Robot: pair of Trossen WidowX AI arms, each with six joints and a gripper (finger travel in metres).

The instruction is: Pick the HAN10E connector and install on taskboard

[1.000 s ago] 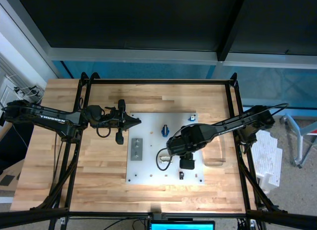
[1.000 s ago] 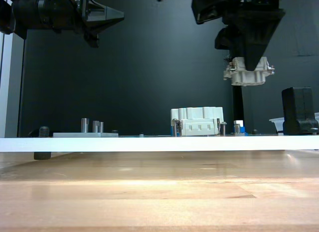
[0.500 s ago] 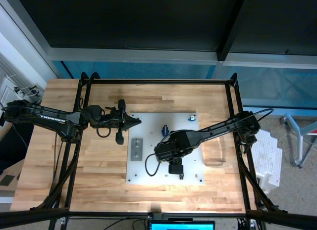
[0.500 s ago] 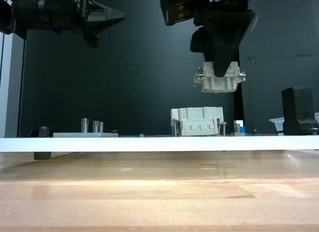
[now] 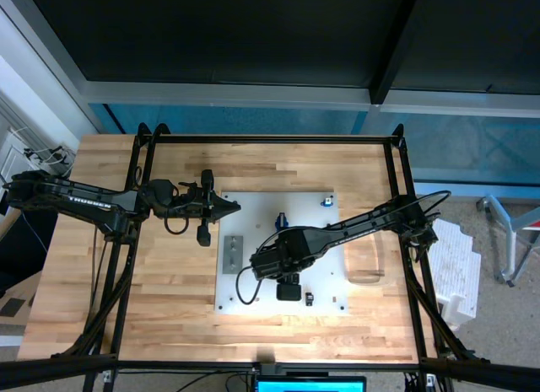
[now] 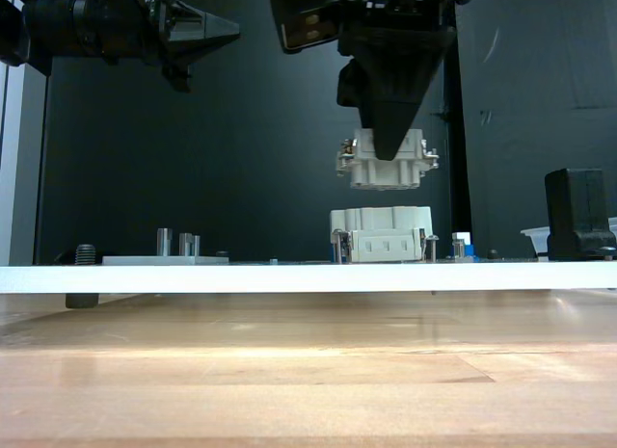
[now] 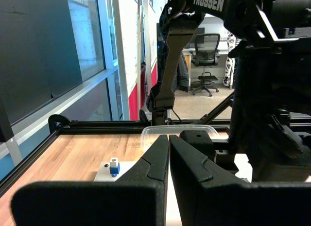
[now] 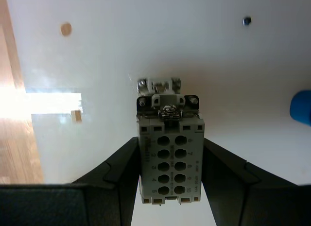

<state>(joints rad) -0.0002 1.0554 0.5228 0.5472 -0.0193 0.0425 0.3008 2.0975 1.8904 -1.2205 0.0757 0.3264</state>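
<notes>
Wooden tabletop (image 5: 101, 282) was recorded beneath both arms. At the left, the left gripper (image 5: 229, 207) was found hovering high over the far left corner of the taskboard (image 5: 249, 301), pointed inward. Its fingers (image 7: 150, 167) were seen pressed almost together, with only a thin slit between them, and nothing was held.

Further right, a grey metal block (image 5: 232, 255) was noted lying flat on the white plate.

Near the middle of the board, the right gripper (image 6: 386, 151) was observed pointing straight down. Its fingers (image 8: 114, 170) were clamped on the two long sides of the HAN10E connector (image 6: 383, 169). The connector was held level in the air, clear of the board and directly above a pale beige housing (image 6: 381, 234) mounted on the plate. A narrow gap was seen between the two. In the right wrist view, the connector's face (image 8: 170, 163), with two rows of numbered holes, was turned toward the camera.

A blue part (image 5: 281, 220) was noted upright on the board, just beyond the right arm's wrist. Off the board's right edge, a clear plastic tray (image 5: 371, 261) was logged on the table. A black block (image 6: 578, 217) was seen at the far right in the low view.
</notes>
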